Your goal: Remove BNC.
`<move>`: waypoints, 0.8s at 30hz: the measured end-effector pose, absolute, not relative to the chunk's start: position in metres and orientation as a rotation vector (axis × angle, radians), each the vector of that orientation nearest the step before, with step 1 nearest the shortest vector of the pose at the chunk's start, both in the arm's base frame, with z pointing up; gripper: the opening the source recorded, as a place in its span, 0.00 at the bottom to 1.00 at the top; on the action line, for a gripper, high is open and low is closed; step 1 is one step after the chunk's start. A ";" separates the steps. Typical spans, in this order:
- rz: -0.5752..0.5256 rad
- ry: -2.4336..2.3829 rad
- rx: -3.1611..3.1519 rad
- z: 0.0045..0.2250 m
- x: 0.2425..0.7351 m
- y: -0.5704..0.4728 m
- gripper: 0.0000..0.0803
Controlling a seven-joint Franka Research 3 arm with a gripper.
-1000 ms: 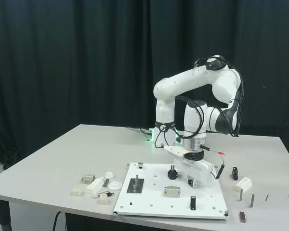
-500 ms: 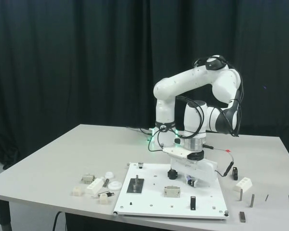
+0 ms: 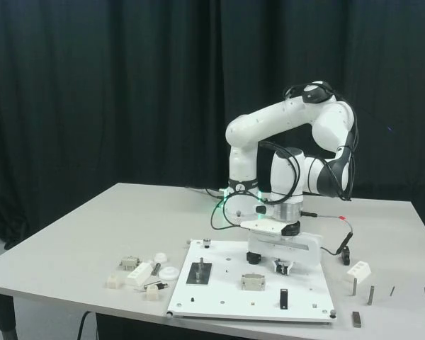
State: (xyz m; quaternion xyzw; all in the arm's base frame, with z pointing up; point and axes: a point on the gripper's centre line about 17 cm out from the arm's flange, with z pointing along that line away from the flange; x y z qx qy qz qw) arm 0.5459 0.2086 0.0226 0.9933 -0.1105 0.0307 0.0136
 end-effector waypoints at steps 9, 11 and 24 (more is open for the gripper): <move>0.088 -0.023 3.111 0.023 0.546 0.210 0.16; 0.088 0.009 3.111 0.023 0.545 0.210 0.16; 0.084 0.239 3.099 0.023 0.545 0.210 0.16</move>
